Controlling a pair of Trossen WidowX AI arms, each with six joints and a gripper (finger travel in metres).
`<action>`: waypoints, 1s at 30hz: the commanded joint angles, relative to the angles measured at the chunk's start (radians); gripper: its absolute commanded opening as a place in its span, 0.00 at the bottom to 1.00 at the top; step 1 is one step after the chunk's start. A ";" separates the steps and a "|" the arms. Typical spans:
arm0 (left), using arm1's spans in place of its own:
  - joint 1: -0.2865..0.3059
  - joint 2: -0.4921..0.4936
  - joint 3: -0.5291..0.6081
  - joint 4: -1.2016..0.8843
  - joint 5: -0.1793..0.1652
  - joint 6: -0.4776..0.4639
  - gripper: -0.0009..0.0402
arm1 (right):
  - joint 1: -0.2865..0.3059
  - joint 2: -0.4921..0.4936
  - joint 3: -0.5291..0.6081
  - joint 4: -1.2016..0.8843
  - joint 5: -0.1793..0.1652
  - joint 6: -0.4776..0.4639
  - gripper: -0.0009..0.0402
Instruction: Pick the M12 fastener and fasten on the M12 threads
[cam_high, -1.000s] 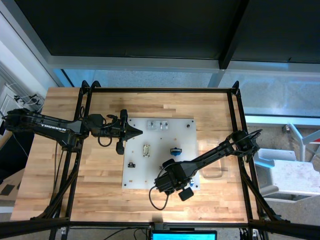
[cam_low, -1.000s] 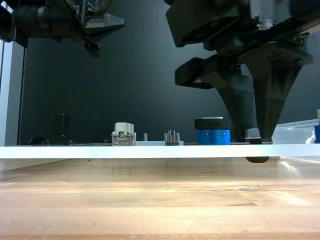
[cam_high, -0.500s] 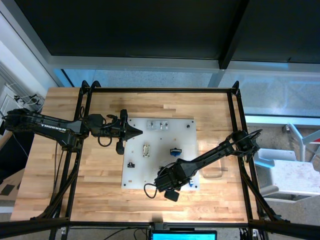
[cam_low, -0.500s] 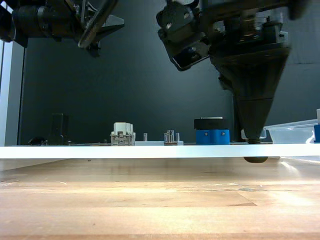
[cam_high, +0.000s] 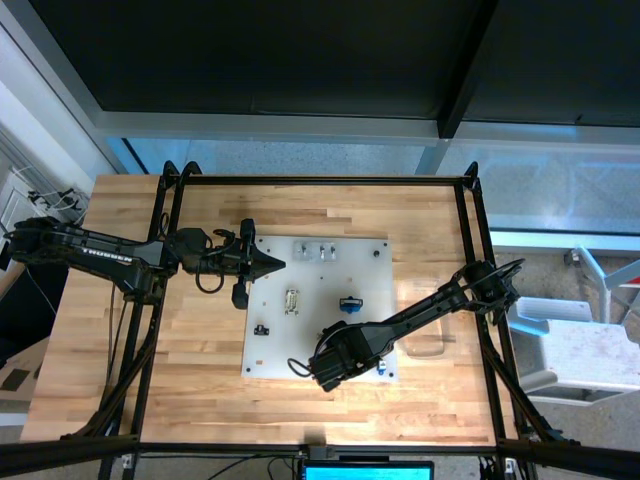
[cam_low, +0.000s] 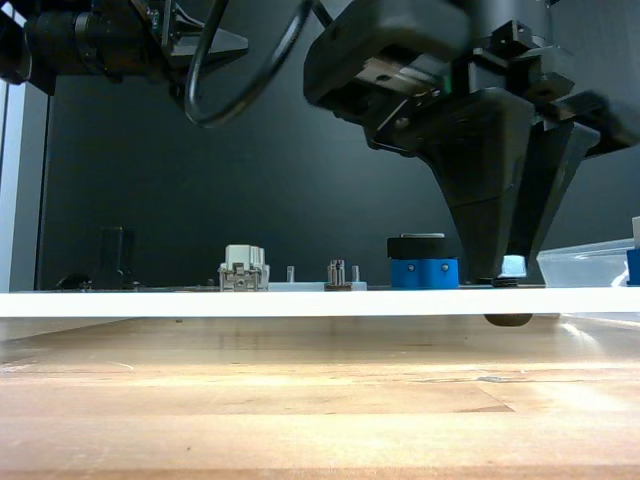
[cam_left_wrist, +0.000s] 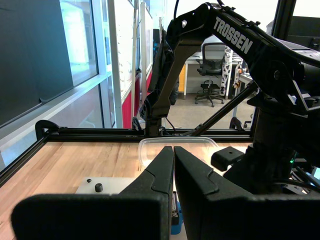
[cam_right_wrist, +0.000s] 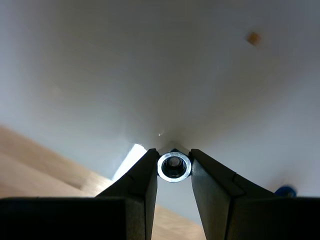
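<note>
The small silver nut (cam_right_wrist: 174, 167) is pinched between the fingertips of my right gripper (cam_right_wrist: 173, 155), flat against the white board (cam_high: 268, 352) near its near right edge. In the low view the right gripper (cam_low: 500, 278) points straight down with its tips at board level, and a dark stub of the stud (cam_low: 504, 283) shows just under them. From above, the right gripper (cam_high: 345, 362) covers the stud and nut. I cannot tell how far the nut sits on its stud. My left gripper (cam_high: 274, 265) hangs shut and empty over the board's left edge.
A clear tray (cam_high: 430, 346) lies right of the board, behind the gripper in the low view. On the board stand a blue-capped piece (cam_low: 425, 266), a grey connector (cam_low: 243, 271) and small posts (cam_low: 338, 272). A black frame (cam_high: 320, 181) rims the table.
The right wrist has turned about its own axis while staying over the same spot, its cable swinging round to the left. The left arm has not moved.
</note>
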 joint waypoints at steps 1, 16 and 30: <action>0.000 0.000 0.000 0.000 0.000 0.000 0.02 | 0.000 0.000 0.000 -0.004 0.001 0.161 0.12; 0.000 0.000 0.000 0.000 0.000 0.000 0.02 | 0.000 0.000 0.000 0.000 0.001 0.926 0.12; 0.000 0.000 0.000 0.000 0.000 0.000 0.02 | 0.002 0.000 0.001 0.000 0.002 1.466 0.12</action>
